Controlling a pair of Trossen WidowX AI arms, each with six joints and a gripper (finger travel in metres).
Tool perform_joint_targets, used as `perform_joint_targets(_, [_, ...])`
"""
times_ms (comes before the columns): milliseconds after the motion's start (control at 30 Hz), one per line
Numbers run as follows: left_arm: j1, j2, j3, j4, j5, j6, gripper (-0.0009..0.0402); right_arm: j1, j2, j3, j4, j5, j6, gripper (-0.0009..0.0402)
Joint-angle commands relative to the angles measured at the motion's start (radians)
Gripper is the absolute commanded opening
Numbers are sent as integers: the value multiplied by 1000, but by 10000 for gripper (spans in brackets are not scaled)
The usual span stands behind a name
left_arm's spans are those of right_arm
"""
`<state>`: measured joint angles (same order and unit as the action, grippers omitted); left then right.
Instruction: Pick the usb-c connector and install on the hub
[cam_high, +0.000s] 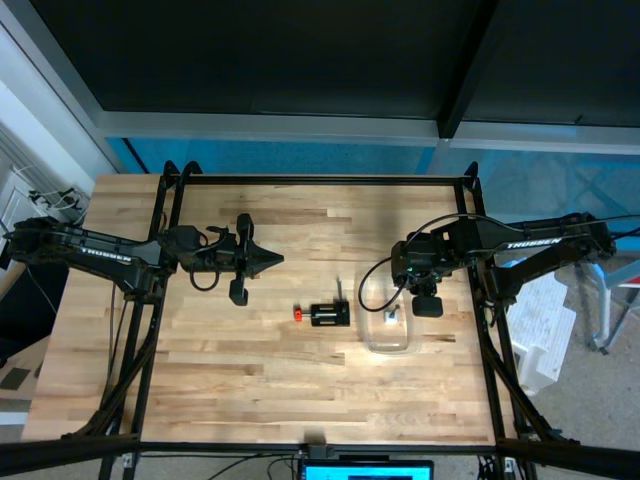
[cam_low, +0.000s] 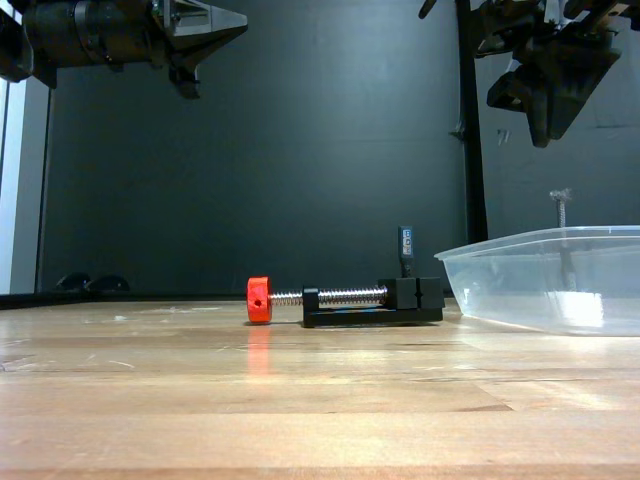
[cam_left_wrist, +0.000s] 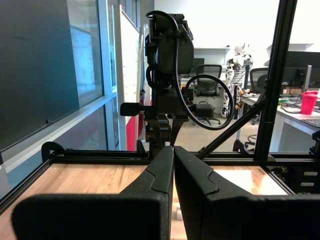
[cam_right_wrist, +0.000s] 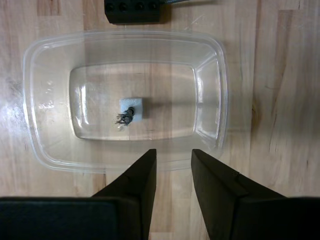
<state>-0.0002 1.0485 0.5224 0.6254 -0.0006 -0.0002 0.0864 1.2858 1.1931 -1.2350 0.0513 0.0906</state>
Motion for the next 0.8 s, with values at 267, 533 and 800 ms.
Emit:
perform_joint_targets(267, [0, 0, 0, 0, 0, 0, 0, 4, -1, -87, 48, 11, -2, 160])
perform_joint_targets(533, [0, 0, 0, 0, 0, 0, 0, 8, -1, -155, 122, 10, -2, 178])
perform_joint_targets(800, [0, 0, 0, 0, 0, 0, 0, 14, -1, -191, 159, 9, 2, 179])
